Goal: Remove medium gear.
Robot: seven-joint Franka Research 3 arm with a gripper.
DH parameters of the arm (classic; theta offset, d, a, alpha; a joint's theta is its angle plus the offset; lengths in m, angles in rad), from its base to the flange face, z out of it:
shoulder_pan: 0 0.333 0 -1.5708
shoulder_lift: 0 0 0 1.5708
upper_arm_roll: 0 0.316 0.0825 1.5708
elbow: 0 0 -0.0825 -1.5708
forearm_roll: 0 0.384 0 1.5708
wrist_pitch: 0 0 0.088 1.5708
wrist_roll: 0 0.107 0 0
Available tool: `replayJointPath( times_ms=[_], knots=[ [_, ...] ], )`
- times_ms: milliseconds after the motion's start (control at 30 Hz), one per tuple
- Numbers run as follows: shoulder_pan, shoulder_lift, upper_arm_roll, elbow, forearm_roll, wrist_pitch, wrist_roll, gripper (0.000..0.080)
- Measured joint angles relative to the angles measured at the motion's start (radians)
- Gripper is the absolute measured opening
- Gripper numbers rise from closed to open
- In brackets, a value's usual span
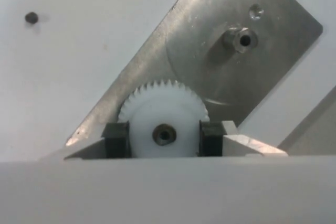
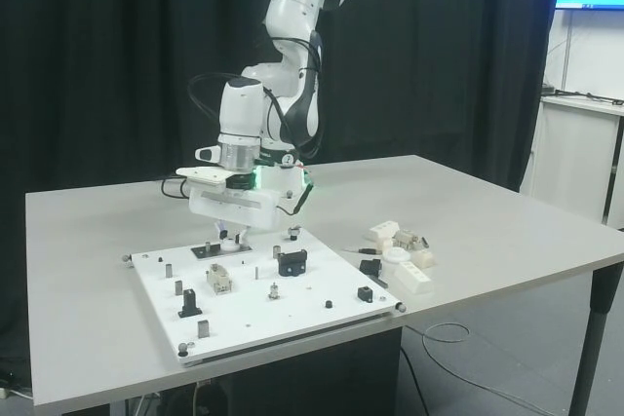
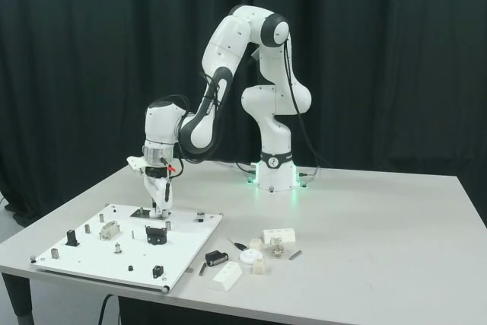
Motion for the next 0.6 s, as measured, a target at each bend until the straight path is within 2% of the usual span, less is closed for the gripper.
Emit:
replayJointPath(
  times_ms=[600],
  knots=[
    [-0.001, -0.021, -0.007, -0.003, 0.0, -0.014, -0.032, 0.028]
  ],
)
